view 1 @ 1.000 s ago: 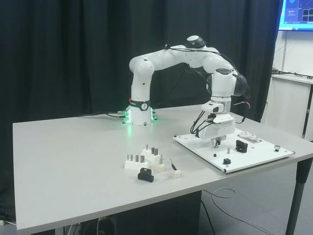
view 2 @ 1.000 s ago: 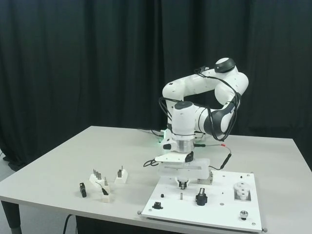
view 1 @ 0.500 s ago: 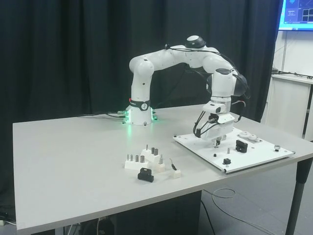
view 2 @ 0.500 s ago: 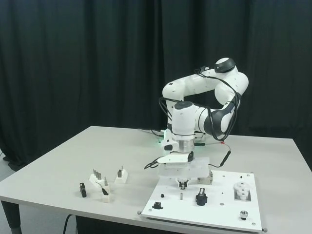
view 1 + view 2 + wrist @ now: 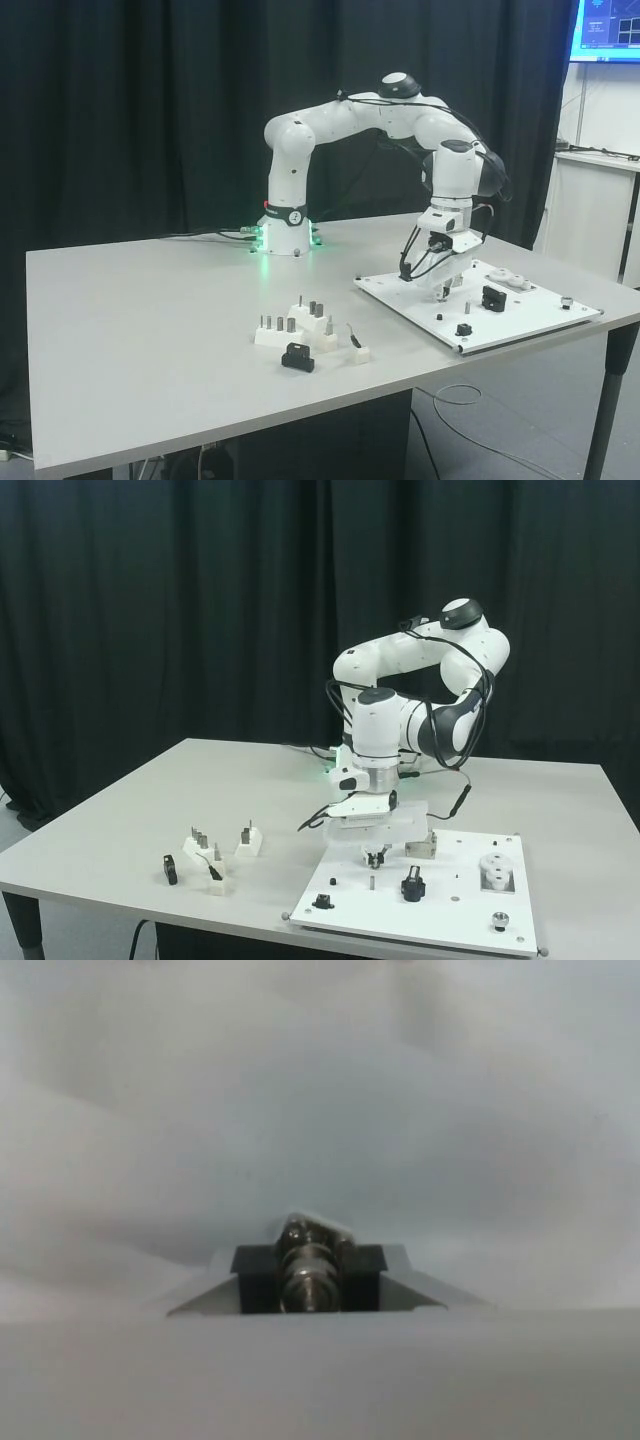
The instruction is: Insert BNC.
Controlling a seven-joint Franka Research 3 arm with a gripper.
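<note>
Lab: black curtains (image 5: 200,610), bolted arm (image 5: 350,120), grey table (image 5: 140,310).

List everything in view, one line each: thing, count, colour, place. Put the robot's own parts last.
Table: one, grey, carries everything.
Assembly board: one, white, at the table's edge beneath the gripper.
Black fixtures: two on the board, near its front.
Round white part: one, at the board's far side from the part holders.
Part holders: a cluster, white blocks with grey pins, on the table beside the board.
Black block: one, in front of the holders.
BNC connector: one, grey metal, between the fingers in the wrist view.
Curtain: black, behind the table.
Arm: one, white, green light at its base.
Gripper: one, just above the board.
</note>
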